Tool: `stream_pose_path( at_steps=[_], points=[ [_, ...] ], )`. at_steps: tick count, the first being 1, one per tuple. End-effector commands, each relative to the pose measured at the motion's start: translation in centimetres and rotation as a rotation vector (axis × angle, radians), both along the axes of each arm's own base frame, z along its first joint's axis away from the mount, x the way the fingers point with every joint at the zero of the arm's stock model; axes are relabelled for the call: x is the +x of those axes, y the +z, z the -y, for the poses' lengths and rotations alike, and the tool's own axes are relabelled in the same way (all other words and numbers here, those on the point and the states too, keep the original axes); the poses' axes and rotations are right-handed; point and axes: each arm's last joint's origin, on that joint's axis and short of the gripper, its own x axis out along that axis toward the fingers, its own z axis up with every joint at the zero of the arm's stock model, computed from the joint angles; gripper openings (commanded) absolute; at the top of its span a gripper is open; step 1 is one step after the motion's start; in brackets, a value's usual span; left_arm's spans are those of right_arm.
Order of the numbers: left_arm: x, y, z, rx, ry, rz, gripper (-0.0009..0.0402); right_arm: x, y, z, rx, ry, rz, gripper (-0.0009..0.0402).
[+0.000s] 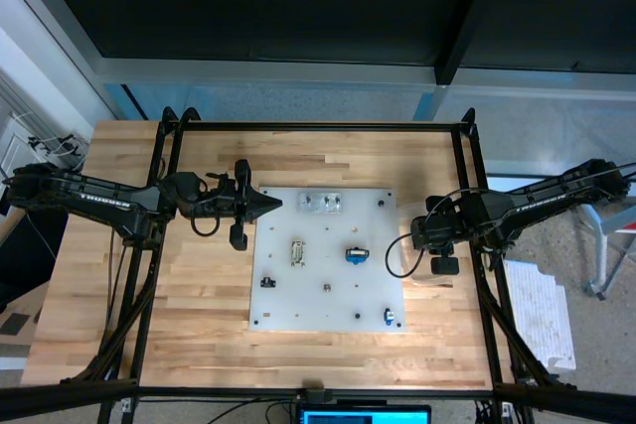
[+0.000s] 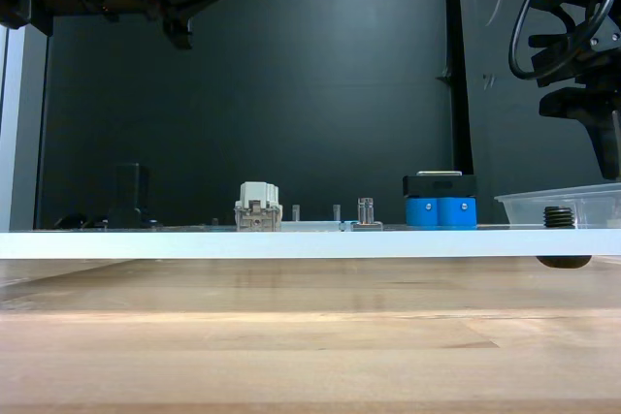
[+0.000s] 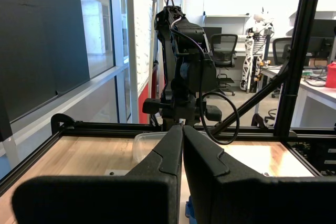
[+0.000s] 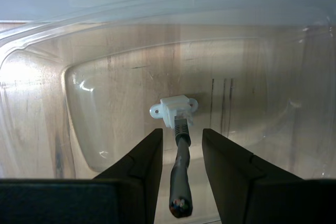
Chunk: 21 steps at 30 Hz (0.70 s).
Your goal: Pick the RJ45 connector and install on taskboard
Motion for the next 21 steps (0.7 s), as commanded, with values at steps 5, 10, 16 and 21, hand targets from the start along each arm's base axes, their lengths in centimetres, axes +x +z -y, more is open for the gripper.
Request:
stream_pose_path(
  at_steps=[5, 10, 16, 21],
  points=[
    [0.01, 0.00, -0.01, 0.000, 0.000, 0.000, 0.0000, 0.00, 0.00, 0.00, 0.000, -0.001, 0.000, 0.0059],
    [0.01, 0.00, 0.00, 0.000, 0.000, 0.000, 0.0000, 0.00, 0.00, -0.01, 0.000, -0.001, 0.000, 0.0032],
    [0.00, 0.00, 0.00, 0.000, 0.000, 0.000, 0.0000, 0.01, 0.05, -0.01, 0.001, -0.001, 0.001, 0.0009],
    [0.00, 0.00, 0.00, 0.000, 0.000, 0.000, 0.0000, 0.01, 0.05, -0.01, 0.001, -0.001, 0.001, -0.0001]
  ],
)
